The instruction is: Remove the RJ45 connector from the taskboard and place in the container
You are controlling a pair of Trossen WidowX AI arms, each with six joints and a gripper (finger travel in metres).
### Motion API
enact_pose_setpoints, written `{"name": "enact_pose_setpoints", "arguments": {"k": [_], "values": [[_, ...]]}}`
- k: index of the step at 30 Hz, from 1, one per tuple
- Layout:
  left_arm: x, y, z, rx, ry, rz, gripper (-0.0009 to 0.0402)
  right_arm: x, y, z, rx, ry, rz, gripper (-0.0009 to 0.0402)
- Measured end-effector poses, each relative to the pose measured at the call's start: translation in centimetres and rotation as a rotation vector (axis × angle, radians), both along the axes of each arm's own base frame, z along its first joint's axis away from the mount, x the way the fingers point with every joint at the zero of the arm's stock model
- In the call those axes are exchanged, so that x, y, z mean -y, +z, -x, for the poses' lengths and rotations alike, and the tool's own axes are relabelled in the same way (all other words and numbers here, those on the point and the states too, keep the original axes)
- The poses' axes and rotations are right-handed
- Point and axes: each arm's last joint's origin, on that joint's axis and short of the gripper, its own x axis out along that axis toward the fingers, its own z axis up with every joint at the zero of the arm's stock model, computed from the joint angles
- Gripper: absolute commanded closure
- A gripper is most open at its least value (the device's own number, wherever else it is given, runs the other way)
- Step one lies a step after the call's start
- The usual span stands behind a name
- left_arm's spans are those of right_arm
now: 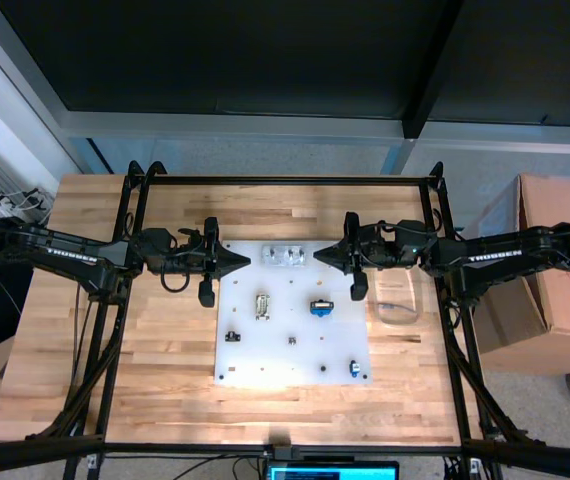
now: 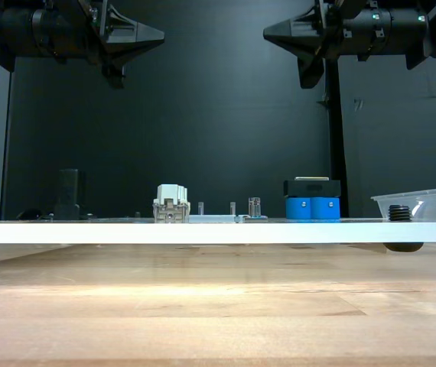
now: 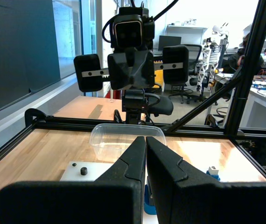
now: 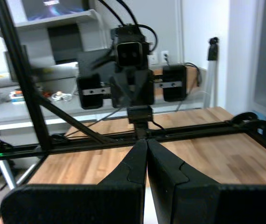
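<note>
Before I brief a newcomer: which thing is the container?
On the wooden table, find the white task board below the left hand and right hand. Off its right edge lies the clear plastic tub, far bigger than the board's small parts.

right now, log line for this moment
left pincer: shut, raised over board | right pincer: shut, raised over board | rj45 connector: in neither pincer, seat unclear | container: beside board

Cardboard box (image 1: 555,315) beside wooden table (image 1: 165,400)

The desk (image 1: 165,380) is smooth wood. The container (image 1: 397,300) is clear plastic. The left hand (image 1: 246,262) and right hand (image 1: 317,257) look matt black.
</note>
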Motion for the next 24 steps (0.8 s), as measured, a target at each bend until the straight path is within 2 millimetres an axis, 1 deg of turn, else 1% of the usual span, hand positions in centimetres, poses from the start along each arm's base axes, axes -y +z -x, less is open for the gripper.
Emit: {"name": "enact_pose_setpoints", "arguments": {"k": [5, 24], "values": [[0.00, 0.01, 0.00, 0.000, 0.000, 0.000, 0.0393, 0.02, -0.07, 0.08, 0.016, 0.000, 0.007, 0.0394], [0.00, 0.01, 0.00, 0.000, 0.000, 0.000, 0.0393, -0.01, -0.65, 0.11, -0.024, -0.002, 0.036, 0.0394]]}}
